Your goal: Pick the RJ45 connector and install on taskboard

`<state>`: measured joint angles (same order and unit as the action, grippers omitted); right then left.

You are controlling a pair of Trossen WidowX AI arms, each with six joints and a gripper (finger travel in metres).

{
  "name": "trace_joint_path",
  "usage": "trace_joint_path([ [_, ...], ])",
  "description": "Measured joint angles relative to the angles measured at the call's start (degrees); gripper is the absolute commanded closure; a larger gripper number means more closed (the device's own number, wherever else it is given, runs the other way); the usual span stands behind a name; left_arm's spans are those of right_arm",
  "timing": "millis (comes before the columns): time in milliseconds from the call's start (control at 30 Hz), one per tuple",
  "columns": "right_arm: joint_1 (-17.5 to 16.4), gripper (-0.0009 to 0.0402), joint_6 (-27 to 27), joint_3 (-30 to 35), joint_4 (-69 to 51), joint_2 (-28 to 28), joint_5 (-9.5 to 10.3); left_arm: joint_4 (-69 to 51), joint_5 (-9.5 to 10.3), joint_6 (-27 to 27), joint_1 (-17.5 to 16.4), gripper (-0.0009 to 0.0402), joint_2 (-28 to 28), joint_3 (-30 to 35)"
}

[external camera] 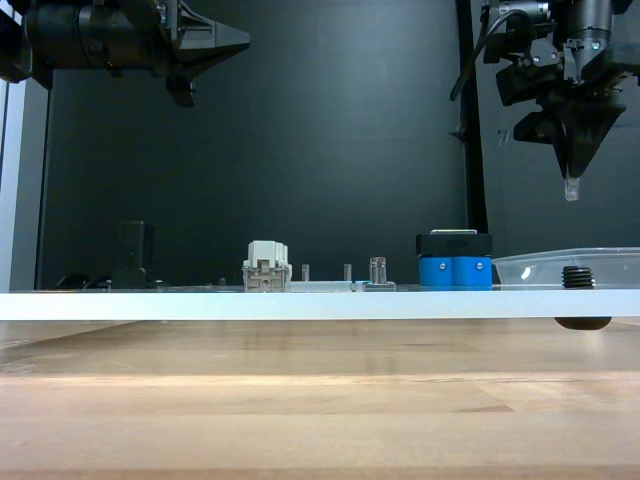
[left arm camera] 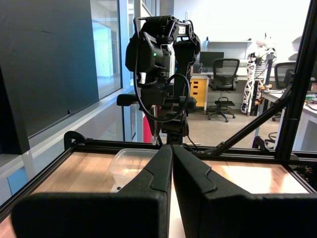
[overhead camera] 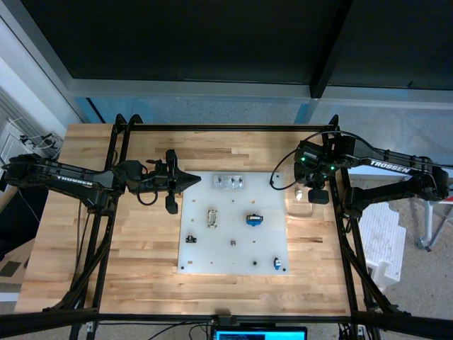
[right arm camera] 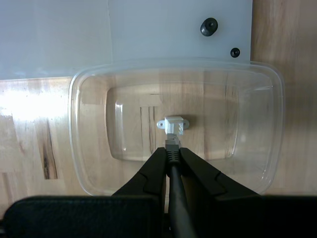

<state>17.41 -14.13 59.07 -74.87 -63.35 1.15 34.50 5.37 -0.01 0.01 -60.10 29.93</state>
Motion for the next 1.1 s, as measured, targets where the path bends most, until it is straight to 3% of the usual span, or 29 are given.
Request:
trace_joint_path([
  [200,-3.6,0.0393,3.9,0.0,-0.9,0.1,0.0,0.0,0.0,0.0,0.0,0.0393,0.0,0.0],
  [800,-25.6,0.0393,24.3,1.2,2.3,-0.2,-0.11,0.0,0.0,0.0,0.0,0.0393,0.0,0.0],
  [933,-30.1,0.0393,28.7,1.2,2.7,-0.6,-2.47,0.0,0.0,0.0,0.0,0.0393,0.0,0.0],
  [1100,-33.9,0.0393,33.0,1.2,3.5,-2.4,-2.97,0.0,0.0,0.0,0.0,0.0393,0.0,0.0],
])
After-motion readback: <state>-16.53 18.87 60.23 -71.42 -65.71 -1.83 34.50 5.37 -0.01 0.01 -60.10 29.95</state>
